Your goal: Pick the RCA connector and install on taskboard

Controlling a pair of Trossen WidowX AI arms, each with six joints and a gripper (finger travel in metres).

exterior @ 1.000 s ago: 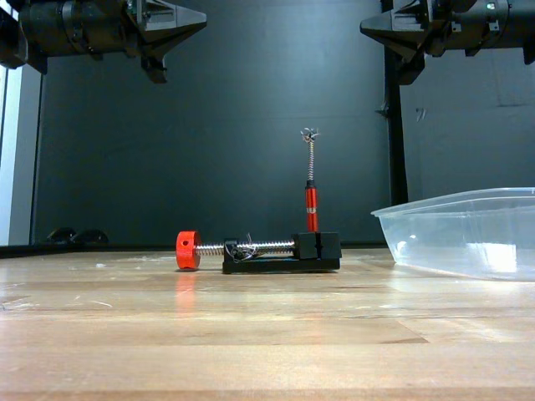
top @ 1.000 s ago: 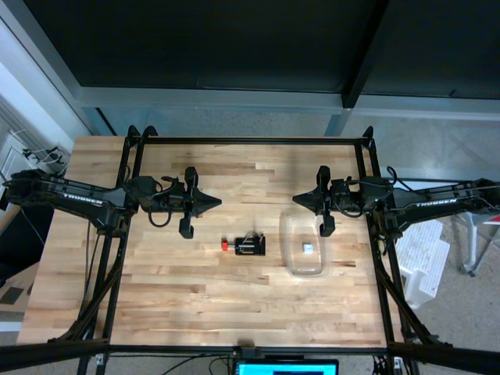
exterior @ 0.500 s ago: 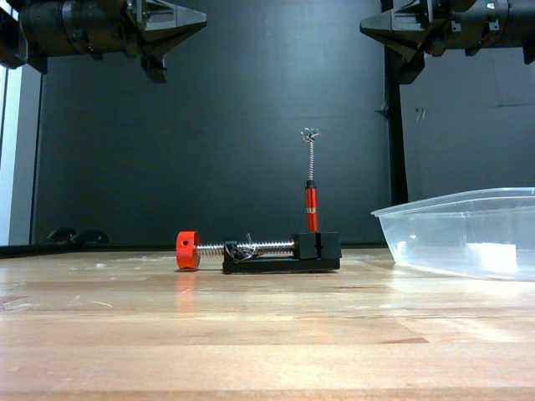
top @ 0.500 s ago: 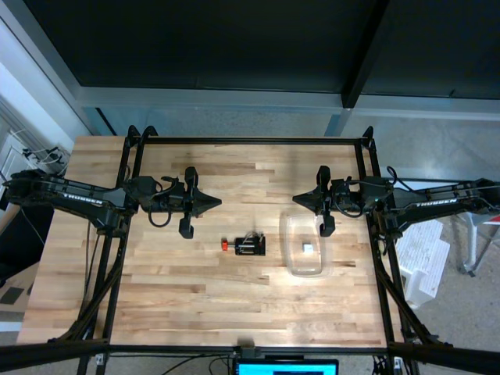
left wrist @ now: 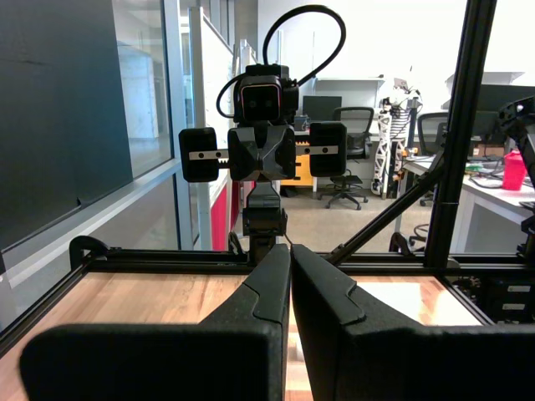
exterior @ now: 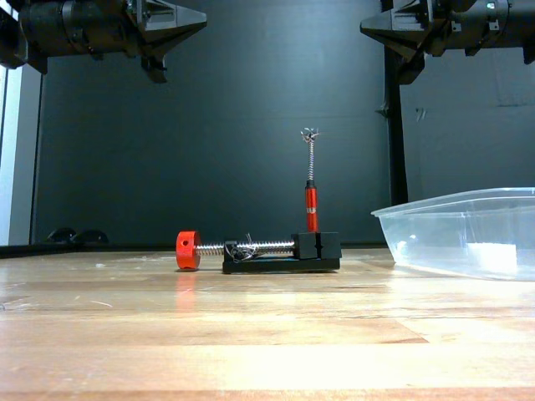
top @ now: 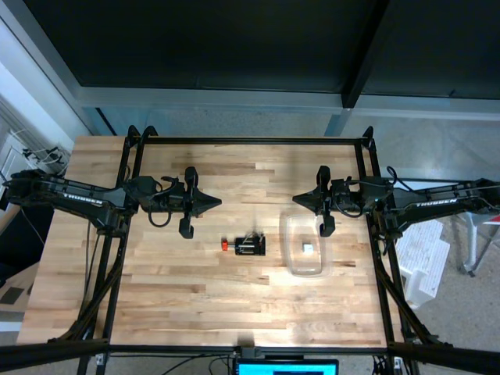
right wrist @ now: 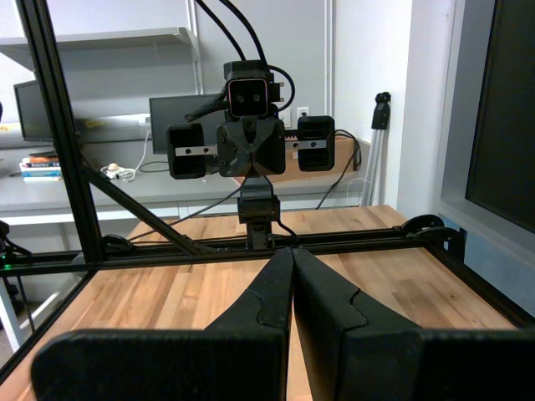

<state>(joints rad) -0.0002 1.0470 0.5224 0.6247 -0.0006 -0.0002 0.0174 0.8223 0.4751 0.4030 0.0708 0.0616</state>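
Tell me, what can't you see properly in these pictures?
Connector: too tiny in the high view; in the low view, just a pale blur behind the tray wall.
Taskboard: its top bits are too small to tell apart.
Wrist views: neither shows; the shut left gripper and shut right gripper hang high, facing each other.

I see no change over the last second: my left gripper [top: 217, 203] and right gripper [top: 296, 200] hang closed above the surface [top: 195, 301], exactly where they were.
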